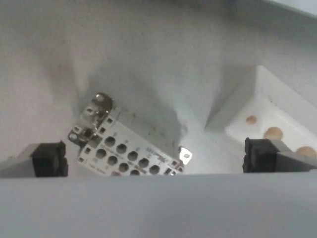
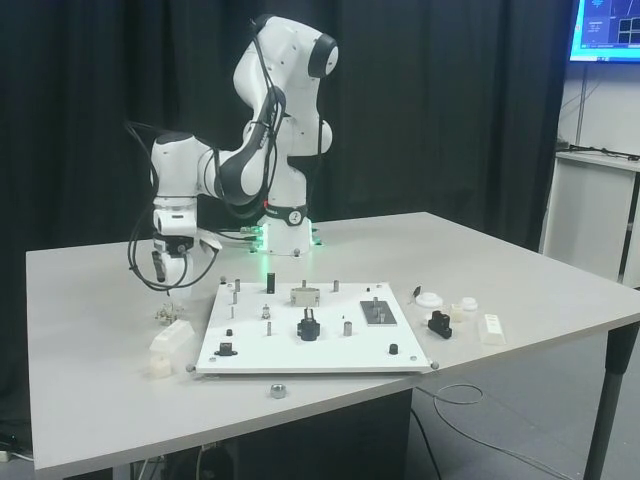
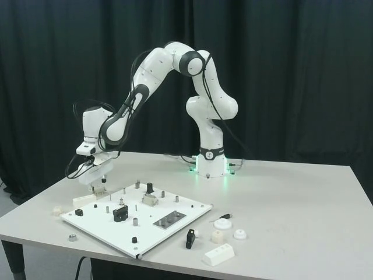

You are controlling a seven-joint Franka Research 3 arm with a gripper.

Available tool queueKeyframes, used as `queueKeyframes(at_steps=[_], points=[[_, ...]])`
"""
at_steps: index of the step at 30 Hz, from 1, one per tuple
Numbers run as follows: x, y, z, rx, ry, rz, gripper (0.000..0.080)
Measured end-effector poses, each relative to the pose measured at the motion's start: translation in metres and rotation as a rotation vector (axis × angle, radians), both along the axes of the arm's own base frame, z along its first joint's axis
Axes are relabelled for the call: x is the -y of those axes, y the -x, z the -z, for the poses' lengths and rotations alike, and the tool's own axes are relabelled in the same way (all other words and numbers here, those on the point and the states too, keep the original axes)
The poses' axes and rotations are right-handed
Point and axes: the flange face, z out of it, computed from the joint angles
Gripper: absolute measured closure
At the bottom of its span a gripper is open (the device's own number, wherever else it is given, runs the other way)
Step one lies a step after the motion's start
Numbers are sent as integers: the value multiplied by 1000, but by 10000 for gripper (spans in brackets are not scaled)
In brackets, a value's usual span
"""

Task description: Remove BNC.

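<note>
Directly under the gripper (image 1: 153, 157) lies a white rectangular plastic connector block (image 1: 126, 144) with two rows of round sockets and a shiny metal bracket at one end. It does not look like a BNC. Its socketed face is turned up toward the wrist camera. Its long axis lies flat on the table and is skewed to the line between the two fingertips. The bracket end sits nearer one black finger pad (image 1: 48, 158), and a small metal tab at the other end falls about mid-gap.

In the first room view the connector block (image 2: 166, 316) rests on the grey table (image 2: 90, 300), just off the side edge of the flat white square board (image 2: 330, 352). It is not on the board. The gripper (image 2: 168, 270) hangs above it without touching, jaws spread wide and holding nothing.

A white rectangular block with round holes (image 1: 270, 111) lies just beside the connector, also off the board's edge (image 2: 172, 345). Small black and metal fittings (image 2: 306, 328) stand upright on the board. Which of them, if any, is a BNC cannot be told.

The second room view shows the gripper (image 3: 100, 178) low at the same edge of the board (image 3: 99, 224).
</note>
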Motion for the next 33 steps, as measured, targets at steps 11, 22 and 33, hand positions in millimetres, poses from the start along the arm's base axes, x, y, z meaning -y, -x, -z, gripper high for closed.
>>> queueKeyframes(at_steps=[11, 22, 33], points=[[5, -9, -15, 11, -24, -5, 3], [11, -12, -25, 13, -36, -2, 3], [14, -12, -28, 15, -36, 0, 3]])
